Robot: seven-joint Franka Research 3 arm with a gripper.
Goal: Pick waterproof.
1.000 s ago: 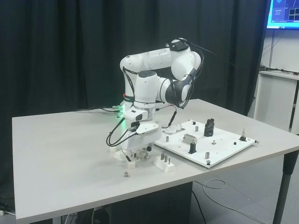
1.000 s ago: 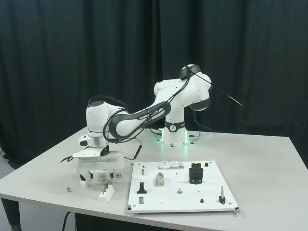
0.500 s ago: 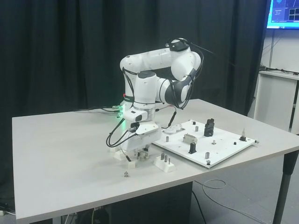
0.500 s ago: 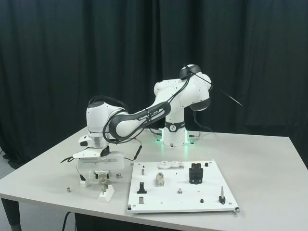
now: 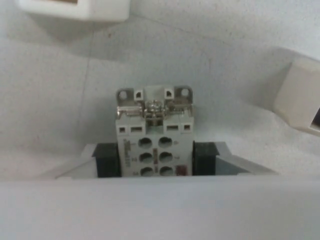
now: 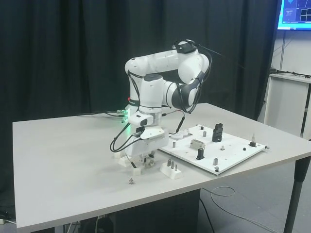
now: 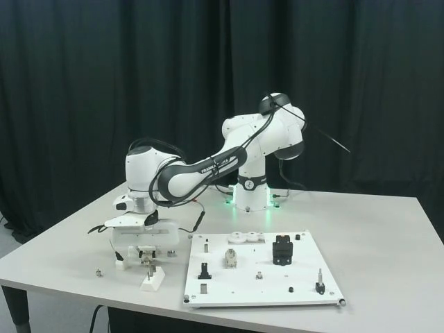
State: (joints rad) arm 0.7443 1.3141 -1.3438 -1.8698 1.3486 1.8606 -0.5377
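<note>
Compared with a second ago, the gripper sits higher above the grey table, carrying the connector up with it. In the wrist view the two black pads clamp that connector from either side. It is a boxy white plastic block with round holes in rows across its face and a shiny metal bracket along one edge. A small white block rests below, beside the flat white board.
</note>
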